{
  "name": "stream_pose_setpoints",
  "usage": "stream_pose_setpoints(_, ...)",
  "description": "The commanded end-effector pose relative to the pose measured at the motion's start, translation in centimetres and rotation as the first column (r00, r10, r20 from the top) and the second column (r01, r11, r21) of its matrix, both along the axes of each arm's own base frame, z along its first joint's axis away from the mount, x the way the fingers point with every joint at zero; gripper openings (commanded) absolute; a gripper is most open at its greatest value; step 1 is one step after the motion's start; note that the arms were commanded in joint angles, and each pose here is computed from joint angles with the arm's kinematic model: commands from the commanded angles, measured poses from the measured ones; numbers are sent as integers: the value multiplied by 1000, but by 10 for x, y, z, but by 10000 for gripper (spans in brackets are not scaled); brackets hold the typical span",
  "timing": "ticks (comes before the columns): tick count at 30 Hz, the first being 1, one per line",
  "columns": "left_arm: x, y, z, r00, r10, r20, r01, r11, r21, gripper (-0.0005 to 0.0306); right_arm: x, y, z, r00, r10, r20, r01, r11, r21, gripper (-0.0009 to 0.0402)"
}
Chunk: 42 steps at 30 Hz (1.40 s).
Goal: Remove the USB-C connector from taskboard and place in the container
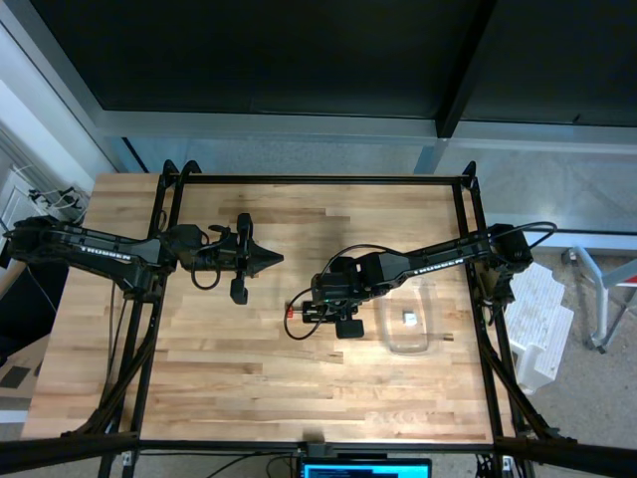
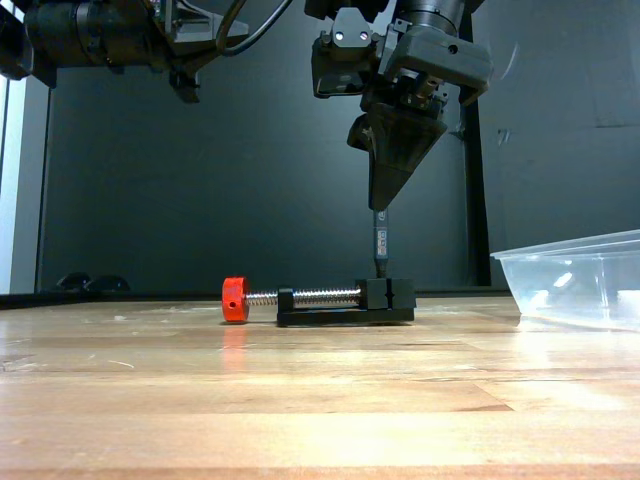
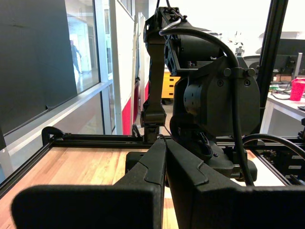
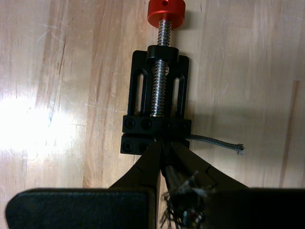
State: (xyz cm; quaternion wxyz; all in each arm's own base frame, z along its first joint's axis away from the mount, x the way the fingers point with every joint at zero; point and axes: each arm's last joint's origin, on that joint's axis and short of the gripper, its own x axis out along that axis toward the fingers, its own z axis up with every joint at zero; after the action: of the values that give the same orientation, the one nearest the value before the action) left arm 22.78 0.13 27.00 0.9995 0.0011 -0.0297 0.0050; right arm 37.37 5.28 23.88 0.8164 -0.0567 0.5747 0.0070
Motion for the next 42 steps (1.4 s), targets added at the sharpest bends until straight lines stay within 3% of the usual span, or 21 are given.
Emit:
stream_pose_setpoints(1, 0, 0, 0, 1000, 0, 0, 0, 1000, 0, 0, 0, 0, 7, 1000, 1, 16, -1, 1000, 2, 0)
stream_pose_setpoints(8, 0, 0, 0, 1000, 0, 0, 0, 1000, 0, 0, 1, 0, 21, 1000, 6, 24, -6, 1000, 1, 0)
stream_pose_setpoints(23, 0, 0, 0, 1000, 0, 1, 0, 1000, 0, 0, -3, 0, 25, 1000, 6, 21, -6, 1000, 1, 0)
stream_pose_setpoints(33, 0, 0, -2, 1000, 0, -23, 0, 1000, 0, 0, -36, 2, 34, 1000, 5, 30, -5, 1000, 10, 0)
stream_pose_setpoints(42, 0, 0, -2, 1000, 0, -23, 0, 1000, 0, 0, -75, 6, 33, 1000, -6, 18, 6, 1000, 24, 0)
